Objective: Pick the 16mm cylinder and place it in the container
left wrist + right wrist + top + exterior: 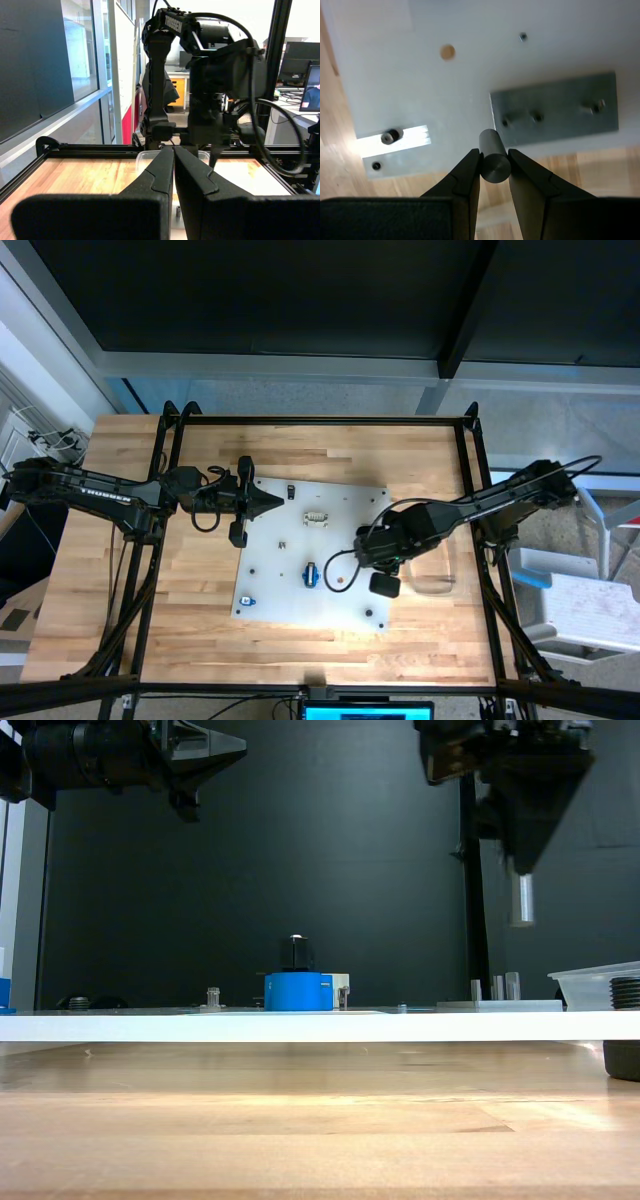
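Observation:
My right gripper (494,155) is shut on the 16mm cylinder (495,164), a short dull-grey metal peg held upright between the fingertips. In the low view the cylinder (520,900) hangs below the right gripper (520,860), well above the board and just left of the container (598,978). The container (447,580) is a clear tray lying off the white board's right edge, beside the right arm. My left gripper (268,502) hovers shut and holding nothing over the board's left edge, and its fingers (162,172) point towards the right arm.
The white board (300,540) carries a blue connector (310,575), a small blue part (247,600) and a white connector (316,518). A grey metal plate with pegs (555,107) lies under the right gripper. A black frame (320,421) borders the table.

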`<action>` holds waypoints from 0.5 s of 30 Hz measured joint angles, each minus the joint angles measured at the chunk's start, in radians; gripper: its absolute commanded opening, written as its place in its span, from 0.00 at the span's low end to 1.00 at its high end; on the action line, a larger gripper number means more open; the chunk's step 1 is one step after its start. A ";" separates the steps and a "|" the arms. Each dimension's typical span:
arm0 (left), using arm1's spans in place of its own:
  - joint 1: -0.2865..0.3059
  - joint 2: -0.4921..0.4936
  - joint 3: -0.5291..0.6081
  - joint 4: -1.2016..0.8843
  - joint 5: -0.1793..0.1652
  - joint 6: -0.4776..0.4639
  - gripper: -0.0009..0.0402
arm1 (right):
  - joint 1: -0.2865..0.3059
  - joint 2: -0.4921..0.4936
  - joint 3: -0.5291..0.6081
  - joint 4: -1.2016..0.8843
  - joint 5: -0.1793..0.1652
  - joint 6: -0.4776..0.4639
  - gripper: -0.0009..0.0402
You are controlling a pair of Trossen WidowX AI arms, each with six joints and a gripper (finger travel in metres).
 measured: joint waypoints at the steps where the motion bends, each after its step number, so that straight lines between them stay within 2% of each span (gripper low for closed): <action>1: 0.000 0.000 0.000 0.000 0.000 0.000 0.02 | 0.001 -0.016 -0.019 0.006 0.000 0.011 0.05; 15: 0.000 0.000 0.000 0.000 0.000 0.000 0.02 | 0.006 -0.228 -0.237 0.043 0.000 0.111 0.05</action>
